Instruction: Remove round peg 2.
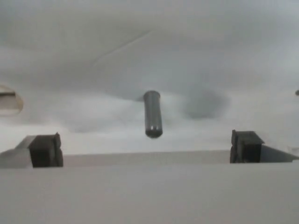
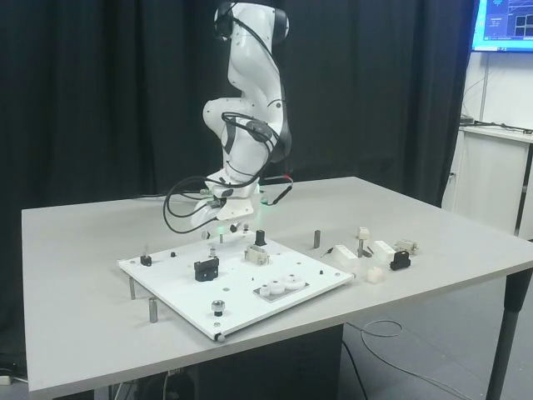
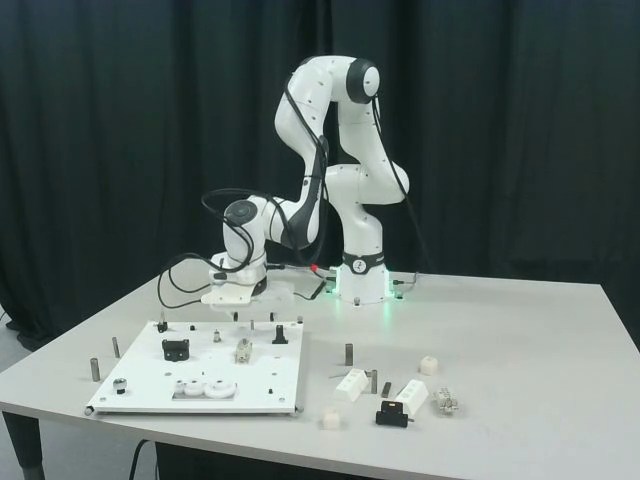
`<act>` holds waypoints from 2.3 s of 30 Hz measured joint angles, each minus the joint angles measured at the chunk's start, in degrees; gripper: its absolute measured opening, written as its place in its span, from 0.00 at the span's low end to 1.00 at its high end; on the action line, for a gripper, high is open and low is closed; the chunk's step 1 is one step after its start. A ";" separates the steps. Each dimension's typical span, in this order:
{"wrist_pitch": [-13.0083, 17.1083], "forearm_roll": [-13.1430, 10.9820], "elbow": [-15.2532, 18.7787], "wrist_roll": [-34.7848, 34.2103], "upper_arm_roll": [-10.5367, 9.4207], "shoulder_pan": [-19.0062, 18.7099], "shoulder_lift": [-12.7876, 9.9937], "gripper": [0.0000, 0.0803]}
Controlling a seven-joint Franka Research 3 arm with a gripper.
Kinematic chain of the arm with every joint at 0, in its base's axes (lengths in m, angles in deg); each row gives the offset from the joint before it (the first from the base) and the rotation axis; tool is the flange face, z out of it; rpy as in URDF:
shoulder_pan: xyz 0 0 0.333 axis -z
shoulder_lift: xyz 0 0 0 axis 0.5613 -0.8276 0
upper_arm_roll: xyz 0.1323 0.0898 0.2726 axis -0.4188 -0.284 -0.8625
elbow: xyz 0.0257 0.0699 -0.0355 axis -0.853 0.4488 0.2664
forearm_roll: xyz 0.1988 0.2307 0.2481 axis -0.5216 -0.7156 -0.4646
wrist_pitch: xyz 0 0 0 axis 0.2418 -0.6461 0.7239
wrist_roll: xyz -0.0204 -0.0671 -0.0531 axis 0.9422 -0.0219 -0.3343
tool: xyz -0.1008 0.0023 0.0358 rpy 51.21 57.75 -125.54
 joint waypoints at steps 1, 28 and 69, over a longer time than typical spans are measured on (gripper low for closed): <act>0.28 -0.05 0.05 -0.04 0.02 0.00 -0.14 1.00; 3.05 -1.46 -0.04 -0.64 0.33 -0.34 -2.07 0.38; -12.70 -0.31 -6.79 -0.57 1.28 -3.14 4.37 0.09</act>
